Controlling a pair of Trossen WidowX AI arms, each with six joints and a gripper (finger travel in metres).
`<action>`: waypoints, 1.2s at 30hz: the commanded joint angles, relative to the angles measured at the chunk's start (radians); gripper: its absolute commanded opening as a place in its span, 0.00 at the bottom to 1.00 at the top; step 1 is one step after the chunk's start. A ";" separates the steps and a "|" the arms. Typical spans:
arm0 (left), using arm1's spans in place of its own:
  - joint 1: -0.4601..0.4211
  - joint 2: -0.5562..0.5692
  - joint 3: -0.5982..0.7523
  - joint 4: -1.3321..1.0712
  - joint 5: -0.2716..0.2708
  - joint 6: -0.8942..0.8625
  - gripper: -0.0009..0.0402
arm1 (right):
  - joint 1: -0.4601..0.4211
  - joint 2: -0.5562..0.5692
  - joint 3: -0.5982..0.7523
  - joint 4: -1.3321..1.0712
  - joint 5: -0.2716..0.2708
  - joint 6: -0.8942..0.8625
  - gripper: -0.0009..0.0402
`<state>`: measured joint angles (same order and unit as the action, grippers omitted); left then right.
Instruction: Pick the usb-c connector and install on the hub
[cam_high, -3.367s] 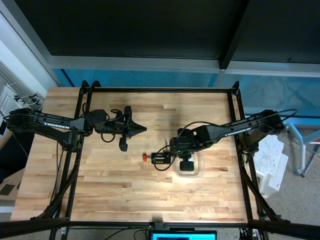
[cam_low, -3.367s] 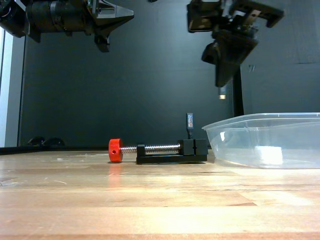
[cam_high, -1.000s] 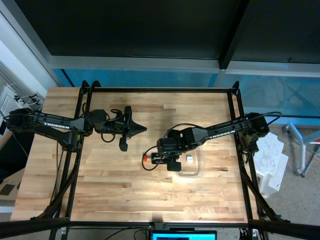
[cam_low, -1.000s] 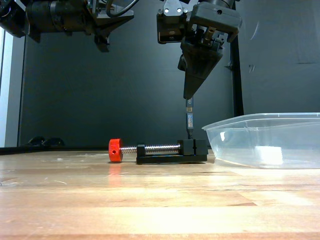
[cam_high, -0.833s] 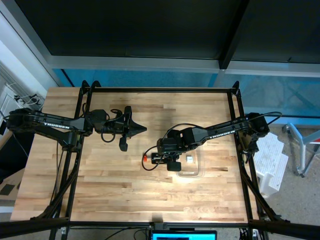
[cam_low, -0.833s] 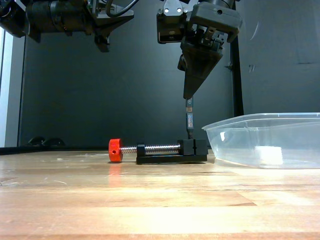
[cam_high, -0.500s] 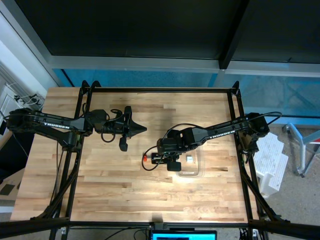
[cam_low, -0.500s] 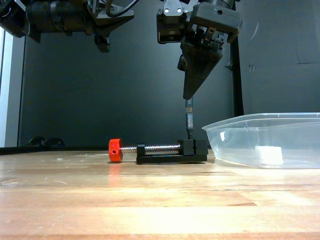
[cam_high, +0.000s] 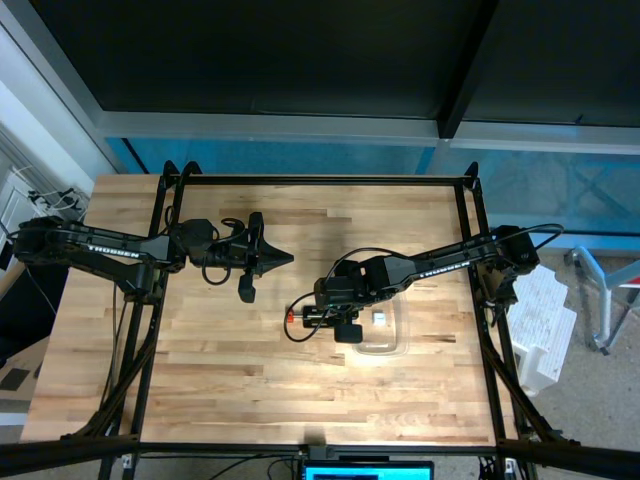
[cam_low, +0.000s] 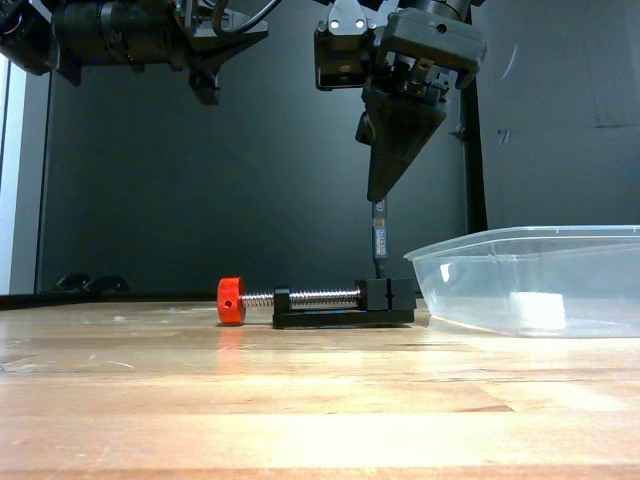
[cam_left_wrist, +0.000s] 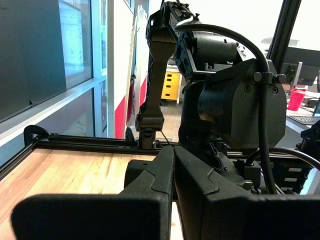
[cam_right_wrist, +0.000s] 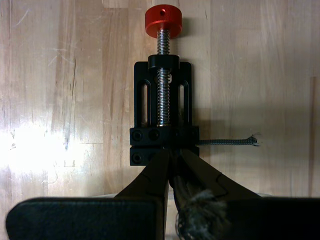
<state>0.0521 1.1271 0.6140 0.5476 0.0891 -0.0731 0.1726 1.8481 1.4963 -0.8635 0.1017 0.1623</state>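
Since the earliest look, the right end effector has swung across from above the tub to the clamp and come down. Over the last second I see no further shift.

At the upper left of the high view the left end effector (cam_high: 280, 258) hangs well above the pale wooden table (cam_high: 200, 400), fingers pressed together on nothing, well apart from the work.

Toward the middle lies the small black screw clamp (cam_low: 345, 305) with its red knob (cam_low: 231, 300), gripping the thin dark hub (cam_low: 379, 250) upright.

Directly over it the right end effector (cam_low: 378, 195) points straight down, pinched narrow on the small grey usb-c connector (cam_low: 378, 212). The connector's long axis is vertical, in line with the hub and touching its top. Whether it is fully in, I cannot tell. Any further push looks to be straight down, and the right arm is plainly the nearer.

At the right sits the clear plastic tub (cam_low: 600, 240).
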 joint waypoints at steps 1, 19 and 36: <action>0.000 0.000 0.000 0.000 0.000 0.000 0.02 | 0.000 0.000 -0.001 0.005 0.001 -0.007 0.02; 0.000 0.000 0.000 0.000 0.000 0.000 0.02 | -0.001 0.000 -0.001 0.003 0.003 -0.017 0.02; 0.000 0.000 0.000 0.000 0.000 0.000 0.02 | -0.003 -0.001 -0.002 -0.010 0.003 -0.023 0.02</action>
<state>0.0521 1.1275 0.6140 0.5476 0.0891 -0.0731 0.1699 1.8477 1.4944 -0.8707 0.1040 0.1425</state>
